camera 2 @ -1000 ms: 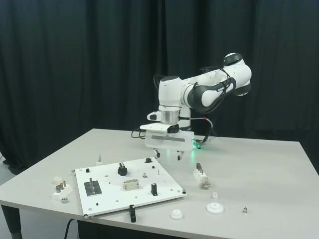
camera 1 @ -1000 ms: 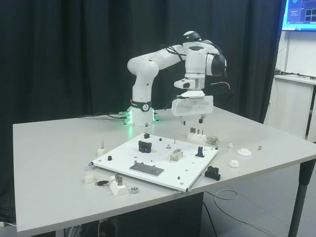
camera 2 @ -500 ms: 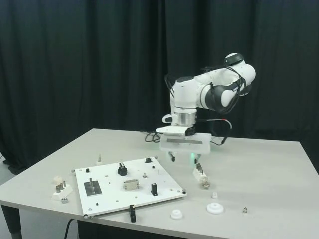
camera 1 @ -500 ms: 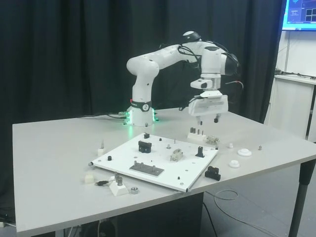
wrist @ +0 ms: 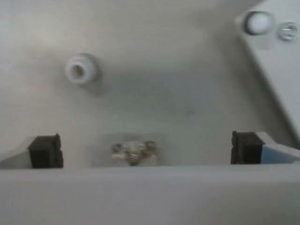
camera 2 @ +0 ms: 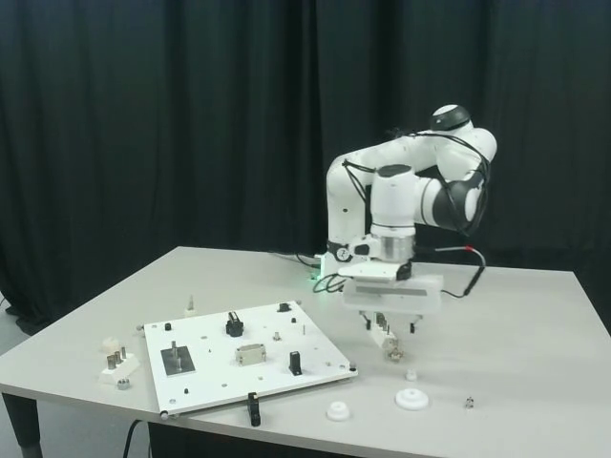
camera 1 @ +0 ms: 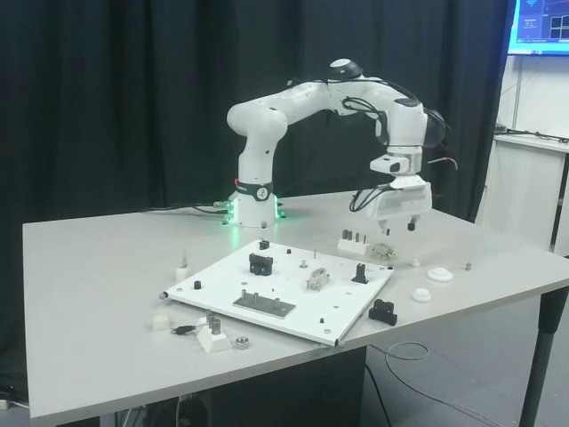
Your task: Pick small gear.
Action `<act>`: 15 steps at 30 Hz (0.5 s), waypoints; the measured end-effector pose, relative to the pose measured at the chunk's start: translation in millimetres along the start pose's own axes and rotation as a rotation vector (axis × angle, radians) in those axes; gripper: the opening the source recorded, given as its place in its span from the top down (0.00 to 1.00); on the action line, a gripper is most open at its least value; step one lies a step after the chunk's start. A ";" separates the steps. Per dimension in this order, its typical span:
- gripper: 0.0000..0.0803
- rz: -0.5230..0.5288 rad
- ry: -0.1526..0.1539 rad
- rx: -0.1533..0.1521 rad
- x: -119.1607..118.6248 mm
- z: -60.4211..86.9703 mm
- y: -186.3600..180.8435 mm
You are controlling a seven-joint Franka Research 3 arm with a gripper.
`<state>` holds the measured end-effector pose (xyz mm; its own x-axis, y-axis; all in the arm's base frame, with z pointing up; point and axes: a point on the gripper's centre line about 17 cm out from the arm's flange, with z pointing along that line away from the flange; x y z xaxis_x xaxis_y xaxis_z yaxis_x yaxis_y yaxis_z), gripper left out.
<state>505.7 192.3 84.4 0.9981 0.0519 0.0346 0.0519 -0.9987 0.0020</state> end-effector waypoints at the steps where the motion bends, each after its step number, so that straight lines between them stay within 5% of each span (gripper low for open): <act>1: 0.00 0.001 0.000 -0.002 -0.1 2.5 -4.0; 15: 0.00 0.039 0.010 -0.025 -1.7 31.6 -43.2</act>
<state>502.8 235.3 52.6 0.9989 0.0127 0.0449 0.0115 -0.9996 0.0258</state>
